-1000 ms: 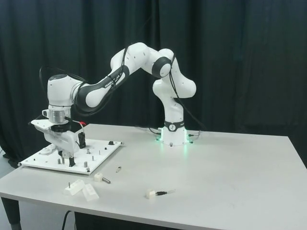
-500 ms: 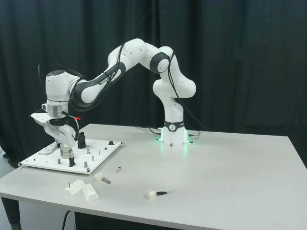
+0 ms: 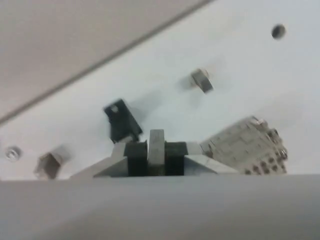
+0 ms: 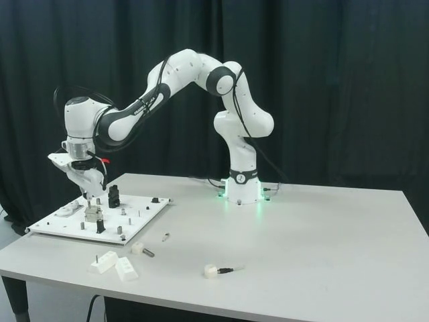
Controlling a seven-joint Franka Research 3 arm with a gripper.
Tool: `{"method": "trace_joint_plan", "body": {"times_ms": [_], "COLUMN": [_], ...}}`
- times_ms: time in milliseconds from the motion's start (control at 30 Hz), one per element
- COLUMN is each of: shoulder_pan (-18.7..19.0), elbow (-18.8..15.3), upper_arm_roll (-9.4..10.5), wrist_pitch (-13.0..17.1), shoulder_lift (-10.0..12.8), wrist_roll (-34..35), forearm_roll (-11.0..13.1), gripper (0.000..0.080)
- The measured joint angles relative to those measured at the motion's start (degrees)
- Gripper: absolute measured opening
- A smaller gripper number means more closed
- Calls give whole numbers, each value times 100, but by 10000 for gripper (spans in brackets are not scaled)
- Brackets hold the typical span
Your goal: Insert square peg 2.
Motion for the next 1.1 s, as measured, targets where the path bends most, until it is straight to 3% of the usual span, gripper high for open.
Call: {"method": "trace_joint_plan", "body": {"times_ms": [333, 1100], "shoulder_pan": [-8, -7], "elbow": [-802, -2887], "upper_arm_roll": [-200, -477], "wrist_pitch": [361, 1803], "shoulder_lift": [-399, -1521], "wrist_roll": [-13, 687], "forearm_roll": [0, 17], "gripper": [67, 67]}}
